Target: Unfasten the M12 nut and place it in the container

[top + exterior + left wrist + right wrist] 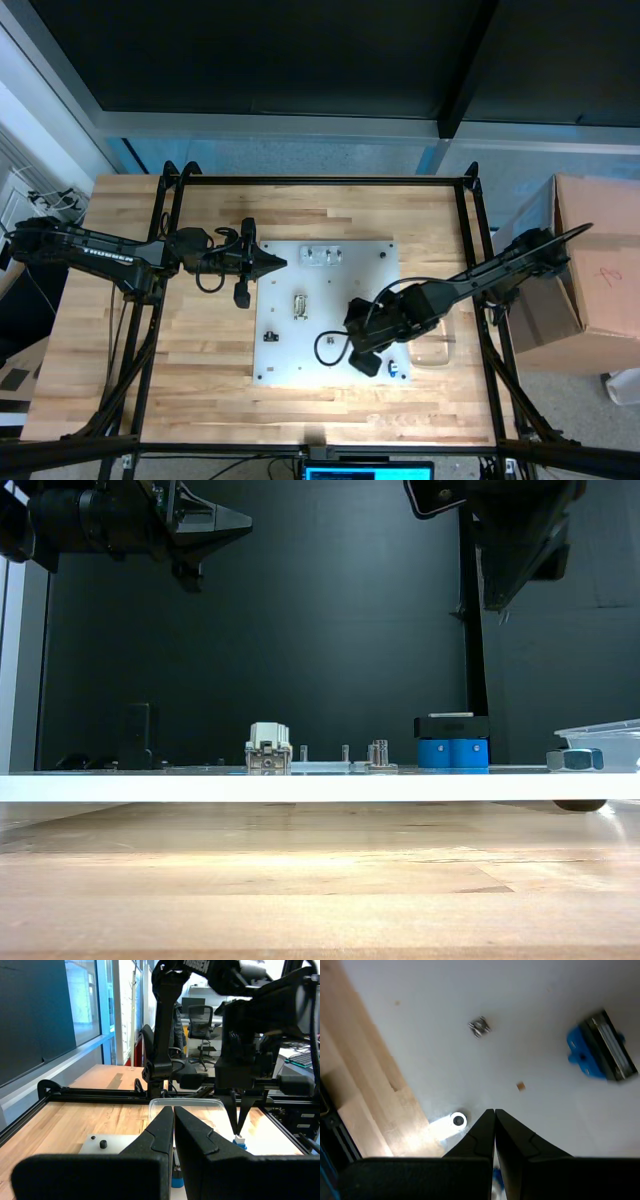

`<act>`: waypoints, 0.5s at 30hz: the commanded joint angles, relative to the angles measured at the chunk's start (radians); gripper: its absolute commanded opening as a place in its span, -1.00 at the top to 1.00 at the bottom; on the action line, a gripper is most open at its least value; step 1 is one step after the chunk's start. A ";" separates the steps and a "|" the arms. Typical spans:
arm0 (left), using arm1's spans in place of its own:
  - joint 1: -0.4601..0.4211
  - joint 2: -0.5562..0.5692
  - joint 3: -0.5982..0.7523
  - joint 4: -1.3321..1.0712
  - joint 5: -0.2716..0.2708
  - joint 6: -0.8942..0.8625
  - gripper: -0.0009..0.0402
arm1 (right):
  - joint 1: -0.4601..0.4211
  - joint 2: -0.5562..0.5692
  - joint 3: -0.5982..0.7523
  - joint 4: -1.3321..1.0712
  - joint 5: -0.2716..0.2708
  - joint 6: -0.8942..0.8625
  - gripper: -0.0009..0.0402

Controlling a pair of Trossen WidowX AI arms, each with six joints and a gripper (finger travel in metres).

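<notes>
Looking level along the board, I see the nut at its near right edge, sitting low against the white top, just in front of the container. No ribs show under it, so I judge it to be on its stud and run fully down. From above the right arm hides that spot, so I cannot be sure.

The right end effector hangs high over the near right part of the board, pointing down, with its fingers pressed together. The left end effector is level over the board's far left edge, well apart from the nut, and its fingers are also together.

The right side looks best placed for the unfastening. It should spread its fingers first, then come straight down in line with the stud so the pads meet two opposite flats squarely. Short turns with a fresh grip each time, rising as the thread lets go, should keep the nut from cocking. The blue block stands nearby and needs clearance.

"TROSSEN" reads in white along the left arm.
</notes>
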State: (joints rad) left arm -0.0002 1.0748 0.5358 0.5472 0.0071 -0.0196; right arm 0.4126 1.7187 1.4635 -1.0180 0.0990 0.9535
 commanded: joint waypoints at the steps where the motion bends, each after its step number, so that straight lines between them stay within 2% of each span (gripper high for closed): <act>1: 0.000 0.000 0.000 0.000 0.000 0.000 0.96 | 0.003 0.057 0.075 -0.103 -0.039 0.097 0.96; 4: 0.000 0.000 0.000 0.000 0.000 0.000 0.96 | 0.007 0.098 0.114 -0.127 -0.103 0.172 0.96; 6: 0.000 0.000 0.000 0.000 0.000 0.000 0.96 | 0.010 0.120 0.129 -0.126 -0.126 0.212 0.96; 11: 0.000 0.000 0.000 0.000 0.000 0.000 0.96 | 0.027 0.162 0.162 -0.130 -0.160 0.276 0.94; 15: 0.000 0.000 0.000 0.000 0.000 0.000 0.96 | 0.034 0.190 0.196 -0.152 -0.171 0.323 0.82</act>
State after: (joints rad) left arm -0.0002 1.0748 0.5362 0.5472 0.0067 -0.0196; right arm 0.4450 1.9034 1.6516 -1.1645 -0.0673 1.2720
